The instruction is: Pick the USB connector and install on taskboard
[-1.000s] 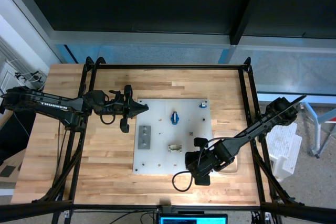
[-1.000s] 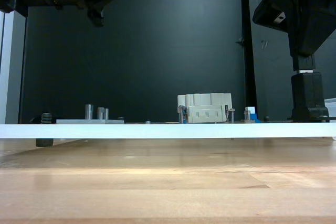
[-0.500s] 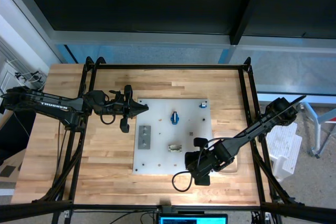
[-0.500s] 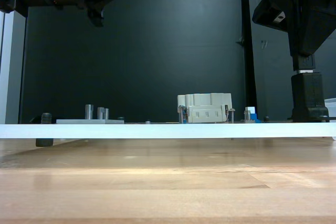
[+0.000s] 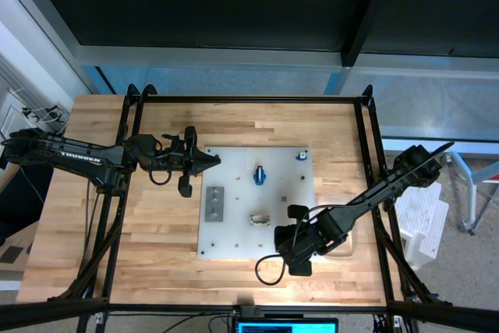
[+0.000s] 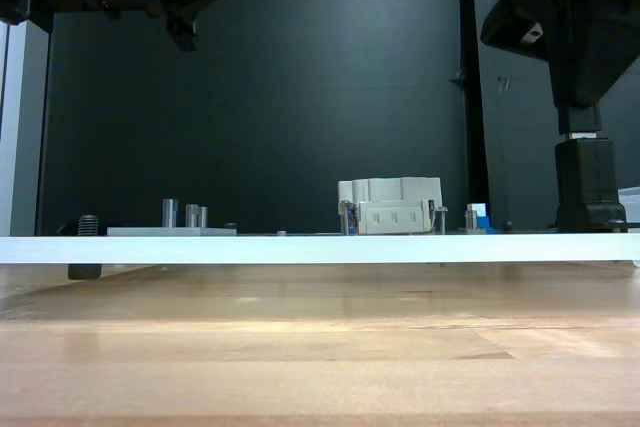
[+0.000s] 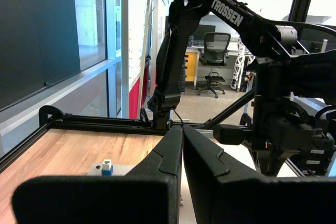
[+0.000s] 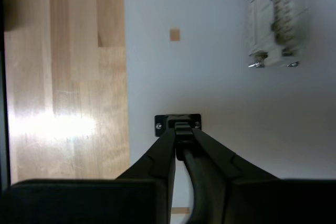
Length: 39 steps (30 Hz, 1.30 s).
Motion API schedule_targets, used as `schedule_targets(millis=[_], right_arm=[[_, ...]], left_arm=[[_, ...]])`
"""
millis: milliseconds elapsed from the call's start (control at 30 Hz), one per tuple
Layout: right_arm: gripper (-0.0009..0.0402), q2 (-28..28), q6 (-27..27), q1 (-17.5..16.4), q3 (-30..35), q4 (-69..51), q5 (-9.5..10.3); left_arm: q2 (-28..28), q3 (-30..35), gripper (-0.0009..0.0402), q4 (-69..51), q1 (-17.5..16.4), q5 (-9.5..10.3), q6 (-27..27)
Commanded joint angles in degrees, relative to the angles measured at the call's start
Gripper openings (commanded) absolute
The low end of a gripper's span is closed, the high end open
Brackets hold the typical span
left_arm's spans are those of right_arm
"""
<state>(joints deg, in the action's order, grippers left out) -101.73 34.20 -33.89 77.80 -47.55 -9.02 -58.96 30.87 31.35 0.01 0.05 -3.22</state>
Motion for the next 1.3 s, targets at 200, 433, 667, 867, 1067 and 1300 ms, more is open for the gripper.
schedule_targets(millis=[200,433,667,867,1067,1300], right_arm=[[0.0111,0.81,0.07,-0.17,0.13,0.17,-0.44],[0.0147,2.60,0.26,-0.26,0.13,-1.75,-1.09],[0.0173,5.40,0.28,-0.28,0.13,-2.56,-1.70],[0.0177,6.43,0.31,-0.28,0.13,-2.71,-1.68],[0.0177,6.49,0.31,-0.28,0.13,-2.71,-1.68],[0.0177,7.98,-0.22,-0.22,0.13,-4.76,-1.66]], left_arm=[[0.00,0.00,0.0000,0.02,-0.02,-0.02,0.00],[-0.02,0.00,0.0000,0.00,0.00,-0.02,0.00],[0.00,0.00,0.0000,0.00,-0.02,-0.02,0.00],[0.00,0.00,0.0000,0.00,-0.02,-0.02,0.00],[0.00,0.00,0.0000,0.02,-0.02,-0.02,0.00],[0.00,0.02,0.0000,0.00,0.00,-0.02,0.00]])
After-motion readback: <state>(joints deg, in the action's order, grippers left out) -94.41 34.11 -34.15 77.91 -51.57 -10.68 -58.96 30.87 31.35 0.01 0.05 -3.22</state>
